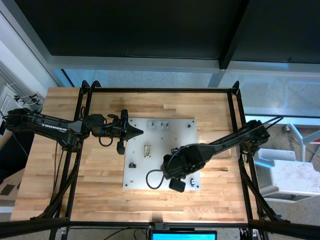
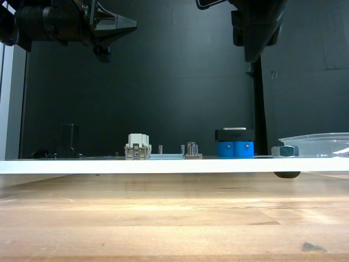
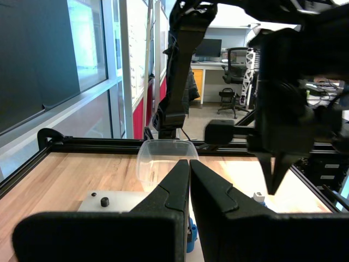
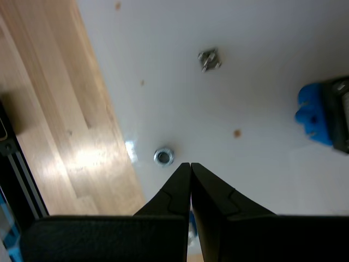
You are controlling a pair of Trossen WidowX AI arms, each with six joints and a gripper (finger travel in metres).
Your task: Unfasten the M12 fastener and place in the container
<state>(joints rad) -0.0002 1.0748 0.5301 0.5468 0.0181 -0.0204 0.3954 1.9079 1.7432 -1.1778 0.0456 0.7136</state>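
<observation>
- Right wrist view: the right gripper (image 4: 190, 164) has its two fingers pressed together with nothing between them. It points down at the white board (image 4: 256, 33) from well above.
- Just beside the fingertips in that view lies the small silver nut (image 4: 163, 156), close to the board's edge where the wooden table (image 4: 49, 98) begins.
- The low view shows the nut sitting low on the board with no ribs visible under it. I judge that it is run down on its stud and not yet loosened.
- The clear tray (image 2: 322, 143) stands behind the nut in the low view. The nut rests on the board, not in the tray.
- Further along the board are a blue block (image 4: 319, 117) and a small silver fitting (image 4: 209, 60), both well apart from the nut.
- The left gripper (image 1: 139, 132) is also closed and empty. It hangs high over the board's far left side, well apart from the nut.
- Risk: if the right gripper comes down closed, its tips would strike the nut or the board instead of straddling the nut.
- Risk: the tips are aimed slightly to one side of the nut, so one finger could land on top of it.
- Risk: a weak hold on so small a nut could slip while turning. Lifting before the thread is finished could jam it.
- Risk: if the nut drops this close to the edge, it could roll onto the table.
</observation>
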